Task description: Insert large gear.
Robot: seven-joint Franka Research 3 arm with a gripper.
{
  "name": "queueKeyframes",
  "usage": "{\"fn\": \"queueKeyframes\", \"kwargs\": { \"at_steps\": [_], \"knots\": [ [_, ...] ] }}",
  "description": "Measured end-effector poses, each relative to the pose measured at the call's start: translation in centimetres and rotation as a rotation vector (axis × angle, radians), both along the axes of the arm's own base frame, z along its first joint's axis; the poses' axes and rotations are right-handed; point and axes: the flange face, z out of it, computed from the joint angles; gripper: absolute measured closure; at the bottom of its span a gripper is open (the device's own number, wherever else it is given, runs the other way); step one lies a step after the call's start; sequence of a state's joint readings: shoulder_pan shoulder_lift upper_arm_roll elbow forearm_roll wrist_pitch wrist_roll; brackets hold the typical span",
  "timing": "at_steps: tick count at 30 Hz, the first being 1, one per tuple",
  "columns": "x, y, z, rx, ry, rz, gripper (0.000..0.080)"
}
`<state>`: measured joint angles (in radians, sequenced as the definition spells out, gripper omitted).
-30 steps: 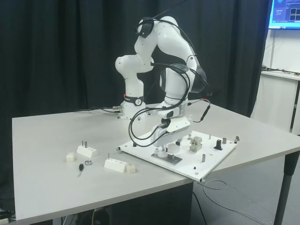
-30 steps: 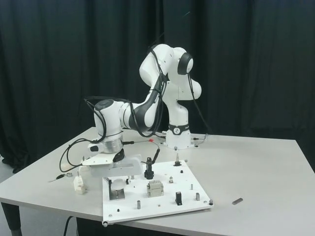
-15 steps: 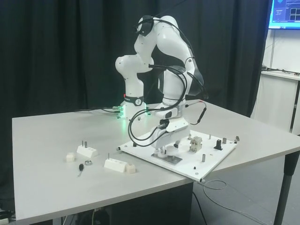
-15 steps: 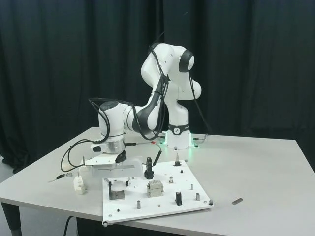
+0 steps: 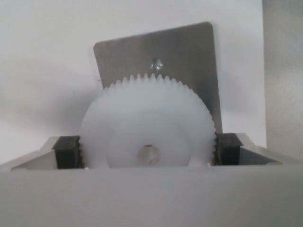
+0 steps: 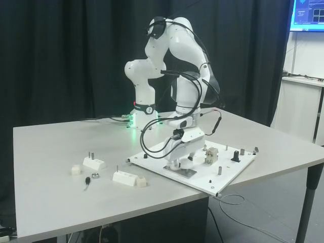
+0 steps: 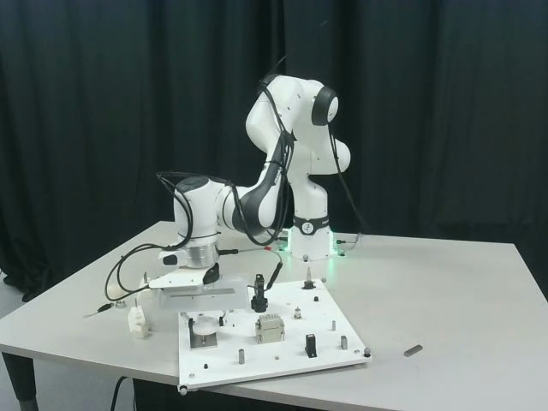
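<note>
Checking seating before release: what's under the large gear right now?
Under the large gear lies a grey metal plate on the white board. The gear covers the plate's middle, so any peg there is hidden.

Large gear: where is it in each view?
Wrist view: large gear fills the centre, between the black fingertips.
First room view: mostly hidden under the end effector.
Second room view: on the grey plate, gear at.
Shared landmark: that grey plate.
</note>
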<state>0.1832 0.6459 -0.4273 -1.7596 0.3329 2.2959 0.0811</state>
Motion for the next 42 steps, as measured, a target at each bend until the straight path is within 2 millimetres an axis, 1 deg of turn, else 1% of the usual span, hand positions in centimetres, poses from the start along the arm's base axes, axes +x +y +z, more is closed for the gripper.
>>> {"fn": "queueKeyframes", "kwargs": {
  "at_steps": [10,42],
  "knots": [
    [0.07,0.0,-0.06,-0.006,-0.017,0.068,0.0206],
    [0.42,0.32,-0.12,-0.013,-0.043,0.157,0.0206]
  ]
}}
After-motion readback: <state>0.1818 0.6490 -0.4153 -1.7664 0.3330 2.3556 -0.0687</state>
